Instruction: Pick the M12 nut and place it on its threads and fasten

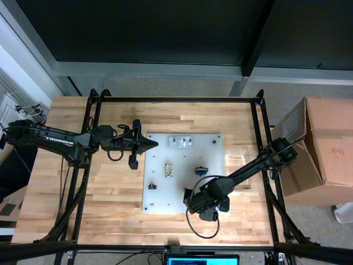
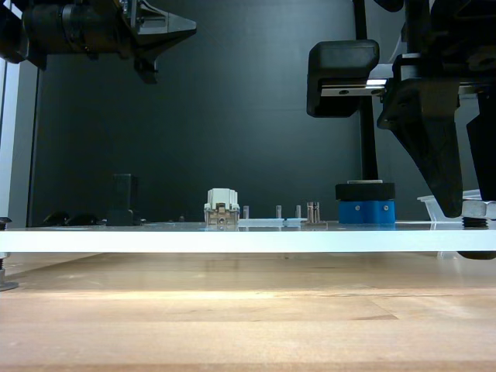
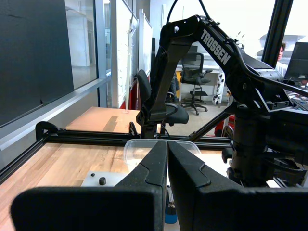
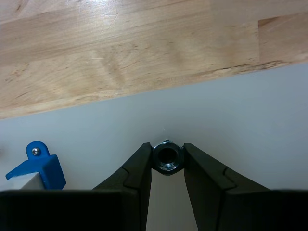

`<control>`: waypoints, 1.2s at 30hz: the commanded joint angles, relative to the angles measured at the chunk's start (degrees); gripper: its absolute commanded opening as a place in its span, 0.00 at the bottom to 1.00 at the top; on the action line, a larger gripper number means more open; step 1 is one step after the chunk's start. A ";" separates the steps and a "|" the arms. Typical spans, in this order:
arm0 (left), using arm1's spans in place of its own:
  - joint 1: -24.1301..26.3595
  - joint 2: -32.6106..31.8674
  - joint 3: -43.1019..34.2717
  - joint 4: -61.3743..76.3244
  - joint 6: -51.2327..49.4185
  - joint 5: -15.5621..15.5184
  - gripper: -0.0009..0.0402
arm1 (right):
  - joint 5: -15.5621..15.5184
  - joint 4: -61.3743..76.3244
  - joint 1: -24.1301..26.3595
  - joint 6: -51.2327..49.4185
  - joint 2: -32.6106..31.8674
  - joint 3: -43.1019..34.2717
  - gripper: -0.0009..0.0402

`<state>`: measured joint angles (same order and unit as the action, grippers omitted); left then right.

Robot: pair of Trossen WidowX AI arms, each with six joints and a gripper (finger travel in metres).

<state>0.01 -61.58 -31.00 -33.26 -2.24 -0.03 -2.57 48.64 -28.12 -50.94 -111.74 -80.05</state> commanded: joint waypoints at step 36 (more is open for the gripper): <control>0.00 -0.02 -0.02 0.00 0.00 0.00 0.02 | 0.04 1.49 2.21 18.71 -0.52 -0.02 0.02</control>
<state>0.01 -61.58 -31.00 -33.26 -2.24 -0.03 -2.57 49.63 -25.89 -32.80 -112.22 -80.18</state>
